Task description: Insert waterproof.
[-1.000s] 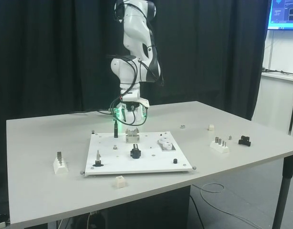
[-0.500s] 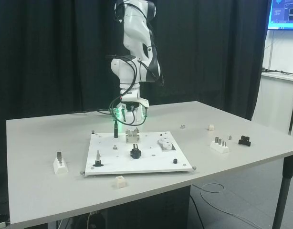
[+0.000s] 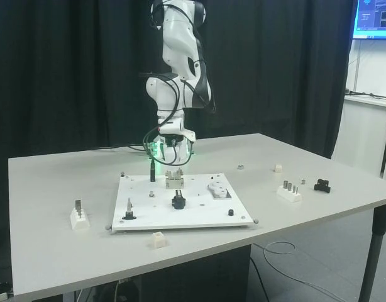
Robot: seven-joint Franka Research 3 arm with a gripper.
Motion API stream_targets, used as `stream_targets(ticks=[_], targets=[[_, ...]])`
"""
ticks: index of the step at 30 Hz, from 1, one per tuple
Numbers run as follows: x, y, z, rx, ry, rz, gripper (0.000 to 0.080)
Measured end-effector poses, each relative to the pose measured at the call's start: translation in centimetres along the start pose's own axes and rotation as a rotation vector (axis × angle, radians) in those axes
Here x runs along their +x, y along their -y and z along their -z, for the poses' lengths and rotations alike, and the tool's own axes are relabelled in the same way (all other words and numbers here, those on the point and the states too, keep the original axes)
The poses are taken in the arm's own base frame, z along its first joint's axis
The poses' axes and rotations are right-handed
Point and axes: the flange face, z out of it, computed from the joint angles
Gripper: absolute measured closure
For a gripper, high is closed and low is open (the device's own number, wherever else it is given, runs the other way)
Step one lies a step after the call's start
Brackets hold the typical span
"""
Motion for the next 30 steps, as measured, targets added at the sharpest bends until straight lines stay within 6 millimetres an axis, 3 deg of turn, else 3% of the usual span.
stream_targets(ticks=[30], targets=[[0.34, 0.33, -0.02, -0.016, 0.024, 0.059, 0.0493]])
